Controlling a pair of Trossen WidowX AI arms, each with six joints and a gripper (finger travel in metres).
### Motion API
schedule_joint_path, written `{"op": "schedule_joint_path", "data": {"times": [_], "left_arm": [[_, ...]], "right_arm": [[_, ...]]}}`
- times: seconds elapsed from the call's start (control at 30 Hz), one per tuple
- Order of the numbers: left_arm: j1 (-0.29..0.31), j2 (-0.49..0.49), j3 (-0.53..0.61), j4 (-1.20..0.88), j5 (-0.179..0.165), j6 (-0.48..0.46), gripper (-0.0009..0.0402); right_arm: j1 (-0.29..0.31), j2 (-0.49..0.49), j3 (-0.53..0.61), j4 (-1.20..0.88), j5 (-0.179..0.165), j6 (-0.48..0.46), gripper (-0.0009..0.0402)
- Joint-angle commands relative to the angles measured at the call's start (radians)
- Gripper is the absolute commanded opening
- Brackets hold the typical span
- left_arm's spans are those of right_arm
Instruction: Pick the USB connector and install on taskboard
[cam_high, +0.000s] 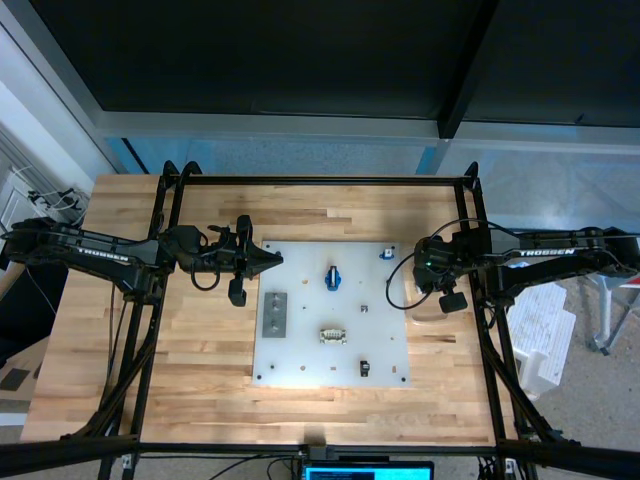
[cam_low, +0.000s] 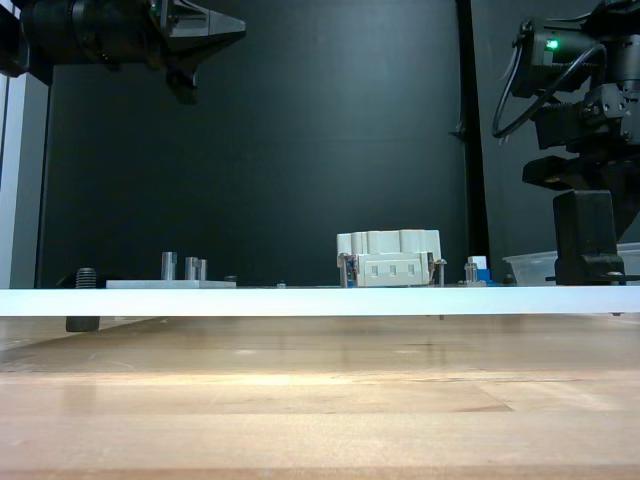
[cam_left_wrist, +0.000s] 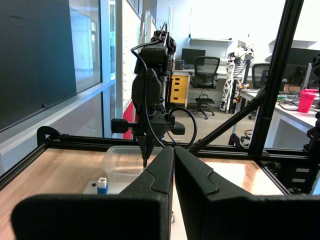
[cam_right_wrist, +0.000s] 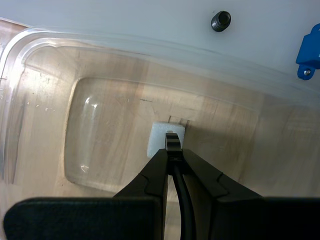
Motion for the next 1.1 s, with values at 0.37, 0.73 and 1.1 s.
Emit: {"op": "schedule_joint_path", "data": {"times": [0.37, 0.73, 1.1], "left_arm": [[0.000, 0.000, 0.000, 0.000, 0.000, 0.000, 0.0000], [0.000, 0.000, 0.000, 0.000, 0.000, 0.000, 0.0000], [0.000, 0.000, 0.000, 0.000, 0.000, 0.000, 0.0000]], "right_arm": [[0.030, 0.019, 0.132, -0.109, 0.013, 0.082, 0.0000], [0.159, 0.130, 0.330, -0.223, 0.079, 0.309, 0.0000], [0.334, 0.325, 0.486, -0.234, 0.077, 0.513, 0.0000]]}}
